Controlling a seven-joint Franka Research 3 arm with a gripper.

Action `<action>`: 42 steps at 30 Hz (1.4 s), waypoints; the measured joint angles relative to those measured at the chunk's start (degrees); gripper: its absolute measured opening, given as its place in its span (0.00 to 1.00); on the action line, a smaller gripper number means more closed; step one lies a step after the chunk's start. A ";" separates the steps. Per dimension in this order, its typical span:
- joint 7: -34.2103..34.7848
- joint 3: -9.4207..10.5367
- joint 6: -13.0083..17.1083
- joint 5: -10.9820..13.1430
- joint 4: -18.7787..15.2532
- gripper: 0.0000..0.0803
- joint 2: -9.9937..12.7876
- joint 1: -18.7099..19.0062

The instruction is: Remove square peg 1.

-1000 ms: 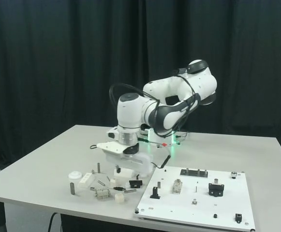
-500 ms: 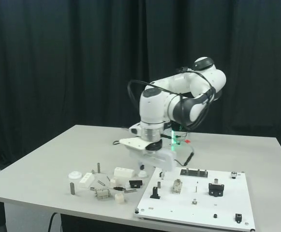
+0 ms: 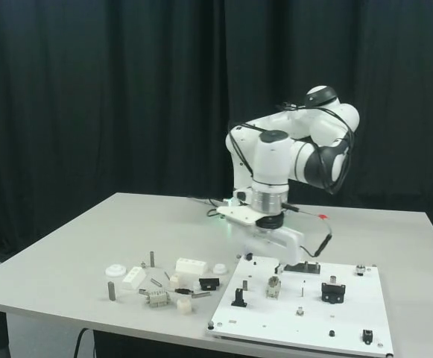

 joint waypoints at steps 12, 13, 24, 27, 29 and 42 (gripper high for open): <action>8.32 2.93 6.10 3.54 0.49 1.00 0.00 2.16; 8.95 3.24 6.51 3.89 0.64 1.00 0.00 2.15; 18.25 5.58 8.73 5.18 2.70 1.00 0.00 2.12; 21.38 5.80 8.73 5.04 3.25 1.00 0.01 2.17; 23.37 5.92 8.72 4.84 3.59 1.00 0.01 2.18; 27.13 7.05 7.35 3.77 4.30 1.00 0.01 2.45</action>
